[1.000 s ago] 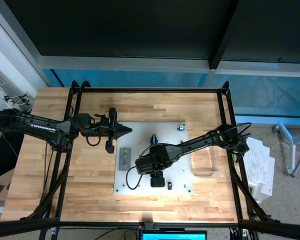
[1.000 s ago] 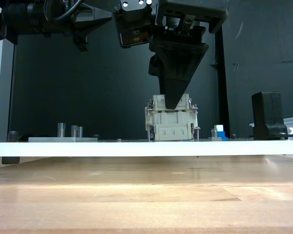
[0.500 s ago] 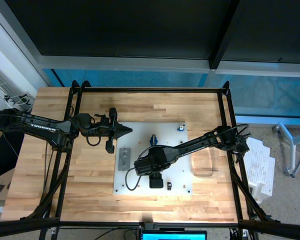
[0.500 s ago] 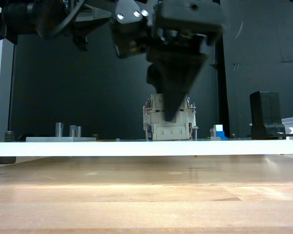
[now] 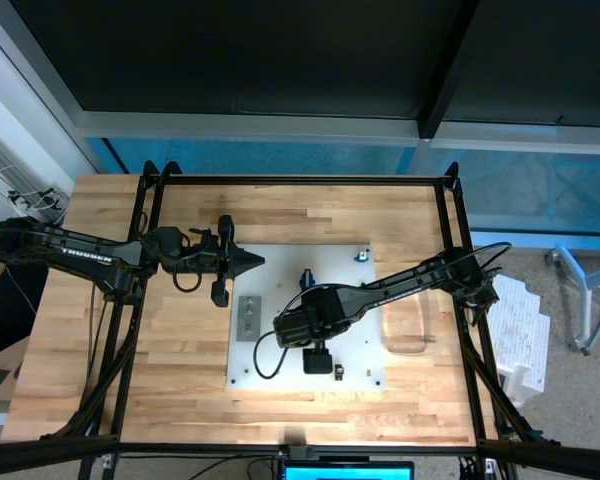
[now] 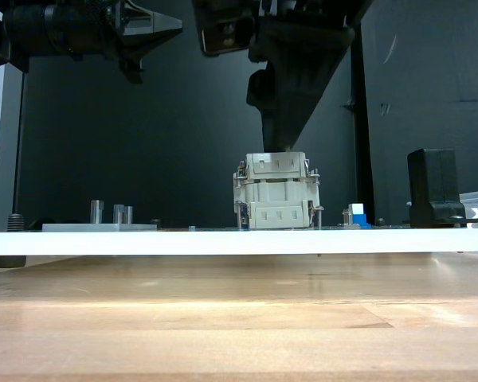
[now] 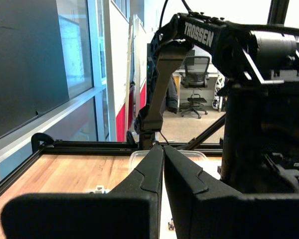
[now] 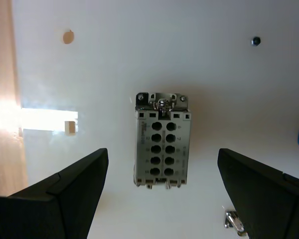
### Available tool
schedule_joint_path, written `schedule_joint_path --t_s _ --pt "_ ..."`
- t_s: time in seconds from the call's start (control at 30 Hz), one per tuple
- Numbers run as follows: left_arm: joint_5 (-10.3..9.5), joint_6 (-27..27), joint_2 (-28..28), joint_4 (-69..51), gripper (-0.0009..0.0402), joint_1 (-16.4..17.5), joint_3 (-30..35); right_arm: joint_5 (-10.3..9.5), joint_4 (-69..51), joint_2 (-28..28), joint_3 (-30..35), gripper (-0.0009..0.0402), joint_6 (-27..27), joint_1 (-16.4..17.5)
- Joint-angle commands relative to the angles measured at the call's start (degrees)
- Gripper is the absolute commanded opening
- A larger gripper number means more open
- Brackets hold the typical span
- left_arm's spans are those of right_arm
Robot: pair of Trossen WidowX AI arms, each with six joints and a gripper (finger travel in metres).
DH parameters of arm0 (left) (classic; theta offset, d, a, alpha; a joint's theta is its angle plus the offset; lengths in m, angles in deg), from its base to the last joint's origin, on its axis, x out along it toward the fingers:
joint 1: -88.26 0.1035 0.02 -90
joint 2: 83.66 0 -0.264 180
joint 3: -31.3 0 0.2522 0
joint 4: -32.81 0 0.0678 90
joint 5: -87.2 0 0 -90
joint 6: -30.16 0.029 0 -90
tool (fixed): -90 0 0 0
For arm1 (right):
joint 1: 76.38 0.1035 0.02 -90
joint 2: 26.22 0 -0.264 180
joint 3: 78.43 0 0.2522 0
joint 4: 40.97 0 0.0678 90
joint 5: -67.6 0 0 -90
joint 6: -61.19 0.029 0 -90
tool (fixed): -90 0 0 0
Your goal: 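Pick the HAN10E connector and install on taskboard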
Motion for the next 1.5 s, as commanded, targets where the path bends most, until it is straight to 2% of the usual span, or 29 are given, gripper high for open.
schedule_joint_path --t_s 0.03,0.57,1.0,1.23,1.5 --pt "0.00 0.00 0.02 0.02 0.0001 0.00 0.02 0.04 -0.35 -1.49 0.09 0.0311 -0.04 -0.07" --pt "0.00 0.00 0.02 0.00 0.0001 0.00 0.02 0.02 -1.51 -2.58 0.09 0.0311 -0.17 -0.20" --pt "0.00 0.00 0.02 0.02 0.0001 0.00 0.02 0.02 -3.34 -8.07 0.00 0.0300 -0.63 -1.70" --pt "0.00 0.00 0.02 0.02 0.0001 0.02 0.02 0.02 -3.02 -11.78 -1.11 0.0227 -1.51 -3.89" --pt "0.00 0.00 0.02 0.02 0.0001 0.02 0.02 0.00 -0.37 -18.08 -5.92 0.0085 -4.09 -7.26"
